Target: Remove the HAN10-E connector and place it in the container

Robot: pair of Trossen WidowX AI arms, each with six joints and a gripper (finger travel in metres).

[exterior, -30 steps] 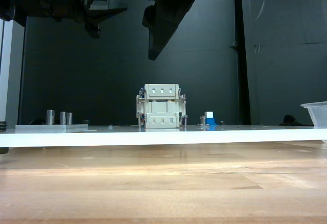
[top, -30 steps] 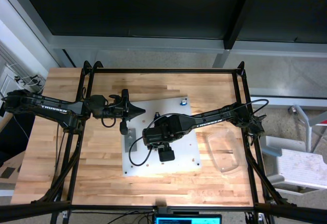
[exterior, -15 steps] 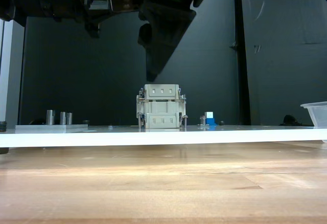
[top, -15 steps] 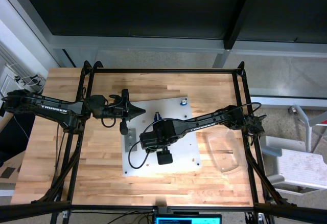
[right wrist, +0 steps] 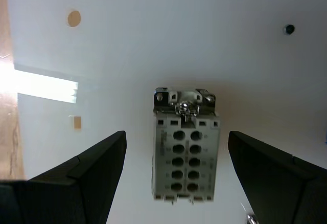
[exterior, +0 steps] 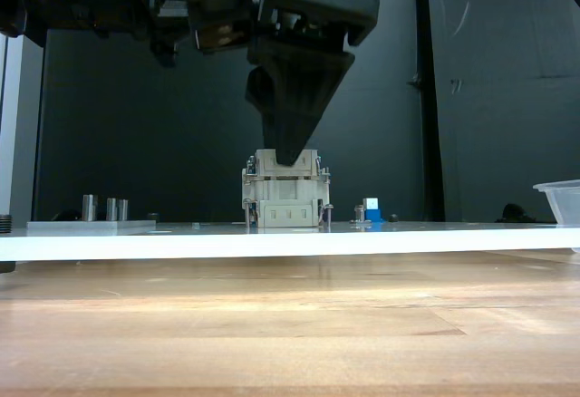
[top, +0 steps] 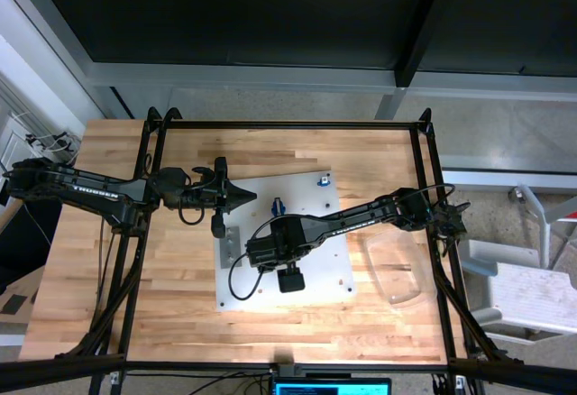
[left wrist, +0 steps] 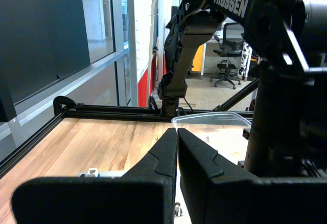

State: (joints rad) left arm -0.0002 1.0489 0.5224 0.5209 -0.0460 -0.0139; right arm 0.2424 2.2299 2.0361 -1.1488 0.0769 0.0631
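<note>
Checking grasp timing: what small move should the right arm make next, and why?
Probably lower the right end effector a little before closing: its open fingers straddle the HAN10-E connector but reach only its top. The left end effector hangs shut over the far-left corner of the board.

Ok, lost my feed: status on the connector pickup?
Right gripper open over HAN10-E connector, fingers clear either side. Left gripper shut, parked board's left. Connector seated on board. Nothing blocking.

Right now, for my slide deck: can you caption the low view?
Right gripper, fingers open, poised over the HAN10-E connector on the board; left gripper parked shut, high at left.
</note>
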